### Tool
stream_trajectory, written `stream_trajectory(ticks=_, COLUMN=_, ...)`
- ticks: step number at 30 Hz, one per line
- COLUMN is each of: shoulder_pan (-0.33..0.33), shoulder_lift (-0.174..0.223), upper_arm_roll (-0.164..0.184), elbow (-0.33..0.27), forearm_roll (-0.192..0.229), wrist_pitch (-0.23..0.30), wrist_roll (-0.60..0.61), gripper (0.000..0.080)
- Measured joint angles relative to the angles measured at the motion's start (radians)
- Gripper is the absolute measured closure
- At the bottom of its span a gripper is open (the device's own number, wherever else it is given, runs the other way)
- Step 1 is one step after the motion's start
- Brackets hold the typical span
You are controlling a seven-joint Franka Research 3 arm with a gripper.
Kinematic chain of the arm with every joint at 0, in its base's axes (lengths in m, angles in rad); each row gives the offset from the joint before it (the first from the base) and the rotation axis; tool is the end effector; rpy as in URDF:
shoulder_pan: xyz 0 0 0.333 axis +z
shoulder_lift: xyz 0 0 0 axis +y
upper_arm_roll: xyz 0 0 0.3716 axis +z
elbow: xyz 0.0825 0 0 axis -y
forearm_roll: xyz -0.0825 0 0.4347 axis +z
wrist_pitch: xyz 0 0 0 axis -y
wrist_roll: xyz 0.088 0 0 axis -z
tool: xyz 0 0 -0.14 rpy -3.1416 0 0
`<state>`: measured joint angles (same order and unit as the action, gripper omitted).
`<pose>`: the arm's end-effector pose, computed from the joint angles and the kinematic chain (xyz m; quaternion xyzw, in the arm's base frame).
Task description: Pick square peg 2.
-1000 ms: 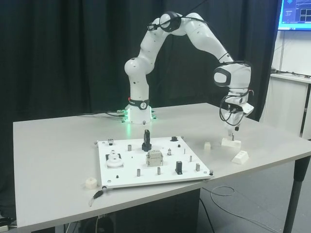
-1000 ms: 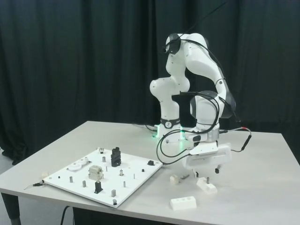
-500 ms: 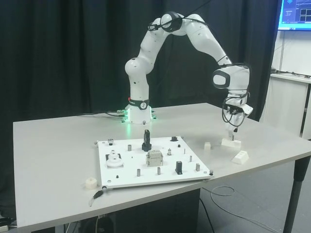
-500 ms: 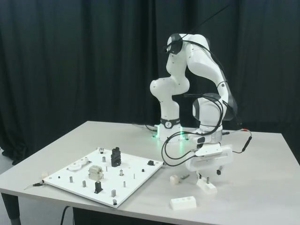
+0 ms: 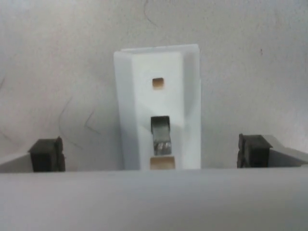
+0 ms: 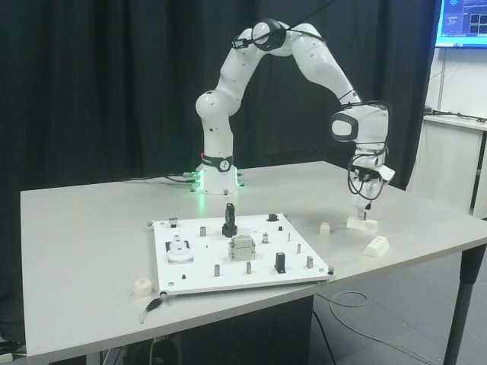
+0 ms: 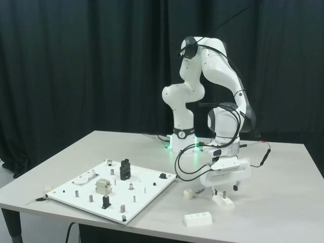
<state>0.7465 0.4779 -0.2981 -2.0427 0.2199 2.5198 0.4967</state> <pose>0.5887 0.2875 0.1924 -0.9953 0.0961 -0.0142 0.0044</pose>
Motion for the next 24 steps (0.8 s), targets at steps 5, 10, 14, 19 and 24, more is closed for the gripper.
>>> stream_trajectory(ticks=5, shoulder_pan=0.0, shoulder_lift=0.013, upper_arm_roll=0.0, elbow=0.0, forearm_roll=0.0, wrist_pitch=0.014, wrist_roll=-0.002, gripper=0.0003)
stream_trajectory(ticks=10, shoulder_pan=-0.001, shoulder_lift=0.023, upper_arm_roll=0.001, elbow=0.0, forearm_roll=0.004, wrist_pitch=0.024, wrist_roll=0.002, gripper=0.0003)
stream_trajectory(ticks=14, shoulder_pan=-0.002, shoulder_lift=0.027, upper_arm_roll=0.001, elbow=0.0, forearm_roll=0.007, wrist_pitch=0.027, wrist_roll=0.003, gripper=0.0254)
stream_trajectory(ticks=19, shoulder_pan=-0.004, shoulder_lift=0.027, upper_arm_roll=0.002, elbow=0.0, forearm_roll=0.008, wrist_pitch=0.029, wrist_roll=0.003, gripper=0.044)
stream_trajectory(ticks=24, shoulder_pan=-0.005, shoulder_lift=0.027, upper_arm_roll=0.003, elbow=0.0, forearm_roll=0.008, wrist_pitch=0.03, wrist_roll=0.003, gripper=0.044)
